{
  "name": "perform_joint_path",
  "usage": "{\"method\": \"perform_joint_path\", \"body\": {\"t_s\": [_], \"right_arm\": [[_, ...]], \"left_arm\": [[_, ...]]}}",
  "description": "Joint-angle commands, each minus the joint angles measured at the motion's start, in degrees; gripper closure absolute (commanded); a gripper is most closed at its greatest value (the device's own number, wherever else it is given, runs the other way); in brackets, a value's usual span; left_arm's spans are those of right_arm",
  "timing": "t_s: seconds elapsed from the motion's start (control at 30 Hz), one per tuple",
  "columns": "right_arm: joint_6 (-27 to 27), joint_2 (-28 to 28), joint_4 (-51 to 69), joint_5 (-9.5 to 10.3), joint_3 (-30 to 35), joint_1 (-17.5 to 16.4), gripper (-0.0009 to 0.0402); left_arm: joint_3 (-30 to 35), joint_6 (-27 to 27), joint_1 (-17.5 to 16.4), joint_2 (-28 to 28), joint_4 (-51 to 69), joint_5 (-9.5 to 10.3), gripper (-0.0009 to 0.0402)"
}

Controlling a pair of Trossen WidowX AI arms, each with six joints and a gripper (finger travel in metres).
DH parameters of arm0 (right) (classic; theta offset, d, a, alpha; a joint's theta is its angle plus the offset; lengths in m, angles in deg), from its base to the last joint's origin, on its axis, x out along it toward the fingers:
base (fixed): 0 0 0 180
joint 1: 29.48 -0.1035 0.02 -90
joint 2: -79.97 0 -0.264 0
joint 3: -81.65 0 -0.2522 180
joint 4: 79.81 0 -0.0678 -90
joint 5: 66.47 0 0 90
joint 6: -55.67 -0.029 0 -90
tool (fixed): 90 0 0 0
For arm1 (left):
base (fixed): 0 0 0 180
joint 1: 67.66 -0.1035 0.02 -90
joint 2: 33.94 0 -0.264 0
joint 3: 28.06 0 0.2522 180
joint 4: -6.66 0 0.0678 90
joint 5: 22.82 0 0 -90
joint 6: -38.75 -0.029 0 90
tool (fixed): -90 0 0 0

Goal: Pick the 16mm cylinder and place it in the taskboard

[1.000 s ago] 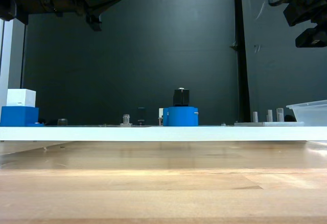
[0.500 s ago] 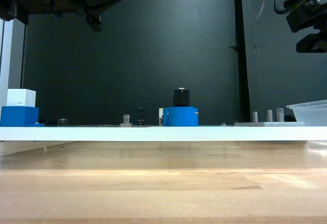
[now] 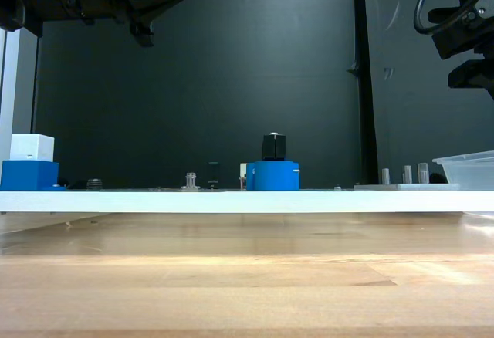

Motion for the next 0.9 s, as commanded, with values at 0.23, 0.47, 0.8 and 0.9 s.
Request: {"method": "perform_joint_path", "body": {"t_s": [0.23, 0.47, 0.8, 0.9], "right_arm": [[-5.11, 0.00, -1.11, -1.29, -1.31, -1.57, 0.0232], [-7.61, 0.00, -5.05, -1.25, -4.15, -2.84, 0.0231], [-10.16, 0.00, -7.76, -1.27, -6.99, -3.72, 0.0232], [-10.62, 0.00, -7.82, -1.31, -7.21, -4.00, 0.0232]], "left_arm": [[0.02, 0.00, -0.02, -0.02, 0.00, 0.00, 0.0393], [0.02, 0.00, 0.00, -0.02, -0.02, 0.00, 0.0393], [0.02, -0.02, -0.02, -0.02, -0.02, 0.00, 0.0393], [0.02, 0.00, -0.02, -0.02, -0.02, 0.00, 0.0393]]}}
